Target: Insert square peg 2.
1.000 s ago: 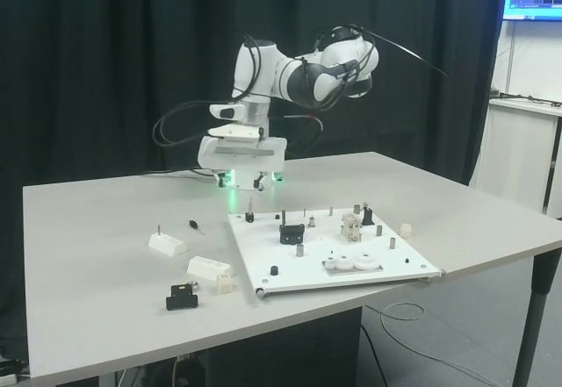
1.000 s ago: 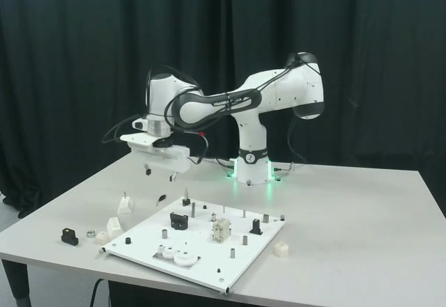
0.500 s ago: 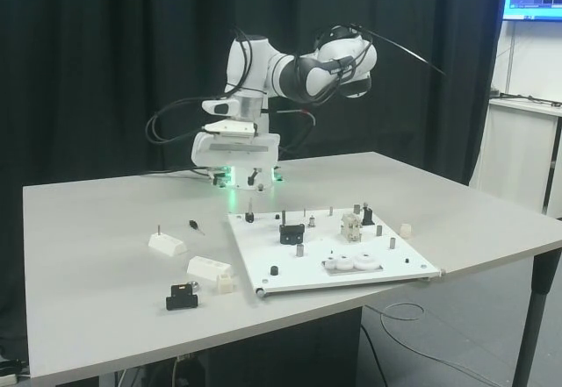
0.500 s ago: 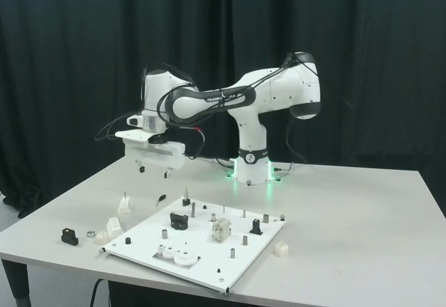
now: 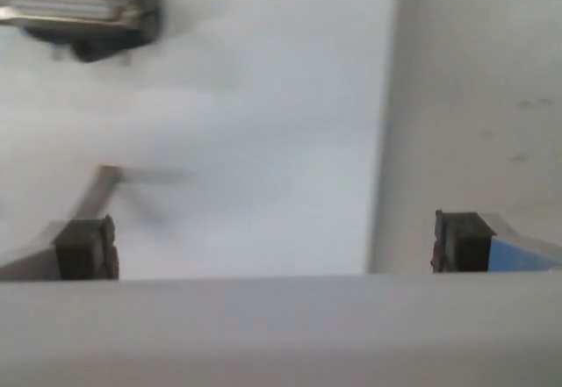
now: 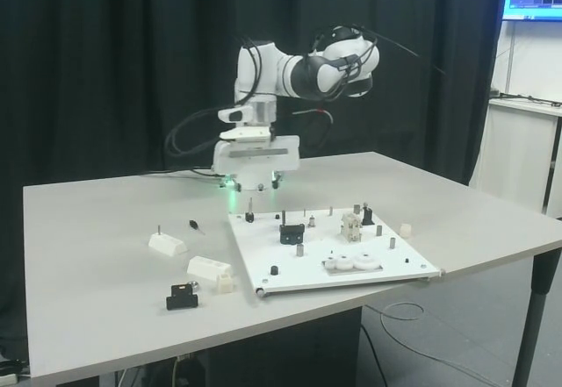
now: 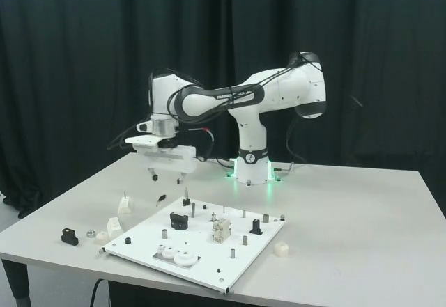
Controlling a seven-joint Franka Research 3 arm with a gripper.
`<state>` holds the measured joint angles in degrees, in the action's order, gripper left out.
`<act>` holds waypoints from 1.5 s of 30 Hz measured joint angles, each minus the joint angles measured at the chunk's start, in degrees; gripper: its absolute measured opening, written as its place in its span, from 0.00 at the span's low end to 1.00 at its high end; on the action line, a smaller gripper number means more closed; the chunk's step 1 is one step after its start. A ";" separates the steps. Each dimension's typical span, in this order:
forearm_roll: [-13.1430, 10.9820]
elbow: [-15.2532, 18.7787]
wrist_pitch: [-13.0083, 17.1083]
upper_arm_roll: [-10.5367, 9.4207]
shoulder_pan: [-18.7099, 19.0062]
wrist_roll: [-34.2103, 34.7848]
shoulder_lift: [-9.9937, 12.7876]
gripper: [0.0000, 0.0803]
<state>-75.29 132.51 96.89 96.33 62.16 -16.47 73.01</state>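
The white board (image 6: 329,251) lay on the grey table (image 6: 97,255), carrying a black block (image 6: 291,232), a small white assembly (image 6: 351,225), white gears (image 6: 355,262) and several upright pins. Loose parts lay beyond the board's edge: a white block with a pin (image 6: 166,243), a second white block (image 6: 211,269), a black bracket (image 6: 182,296) and a small black-handled tool (image 6: 193,225).

The gripper (image 6: 257,183) hung above the board's far corner with its fingers wide apart, nothing between them and nothing touching them. In the wrist view the two black pads (image 5: 85,247) showed well apart over the board's edge, with a dark oblong part (image 5: 83,11) ahead of them.

Directly below the fingers a slim peg on a black base (image 6: 250,211) stood upright on the board. Which piece was square peg 2 could not be told.
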 joint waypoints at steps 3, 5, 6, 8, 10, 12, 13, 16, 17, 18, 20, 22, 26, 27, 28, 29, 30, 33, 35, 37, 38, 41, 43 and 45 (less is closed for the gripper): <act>-0.64 1.07 -0.18 -0.32 2.03 1.00 0.00 1.00; -0.70 1.80 -0.11 -0.58 3.40 1.61 0.00 1.00; -0.70 2.14 0.03 -0.72 4.07 1.83 0.00 1.00; -0.70 2.87 0.54 -0.98 5.37 2.19 0.02 1.00; -0.70 3.55 1.27 -1.23 6.64 2.48 0.02 1.00; -0.70 4.23 2.32 -1.55 7.82 2.89 0.02 1.00; -0.69 4.54 2.96 -1.74 8.40 3.18 0.03 1.00; -0.68 5.32 4.86 -2.38 9.89 4.37 0.02 1.00; -0.67 5.53 5.50 -2.62 10.31 4.73 0.02 1.00; -0.66 5.69 6.18 -2.90 10.72 5.06 0.02 1.00; -0.65 5.93 7.60 -3.50 11.45 5.75 0.01 1.00; -0.64 6.07 8.90 -4.19 12.02 6.52 0.00 1.00; -0.51 6.14 11.14 -5.59 12.81 7.13 -0.01 1.00; -0.45 6.15 11.62 -5.91 12.94 7.18 -0.01 1.00; -0.35 6.15 12.04 -6.21 13.05 7.24 -0.01 1.00; -0.19 6.15 12.39 -6.48 13.13 7.30 -0.01 1.00; 0.02 6.16 12.68 -6.72 13.20 7.37 -0.01 1.00; 0.93 6.16 13.14 -7.17 13.30 7.72 -0.01 1.00; 1.78 6.15 13.20 -7.25 13.33 8.09 -0.01 1.00; 2.58 6.15 13.20 -7.25 13.33 8.36 -0.02 1.00; 2.95 6.15 13.20 -7.25 13.33 8.38 -0.03 1.00; 4.00 6.15 13.20 -7.25 13.33 8.39 -0.07 1.00; 4.46 6.15 13.20 -7.25 13.33 8.39 -0.09 1.00; 4.73 6.15 13.20 -7.25 13.32 8.43 -0.10 1.00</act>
<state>-70.56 138.66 110.09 89.08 75.49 -8.04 72.91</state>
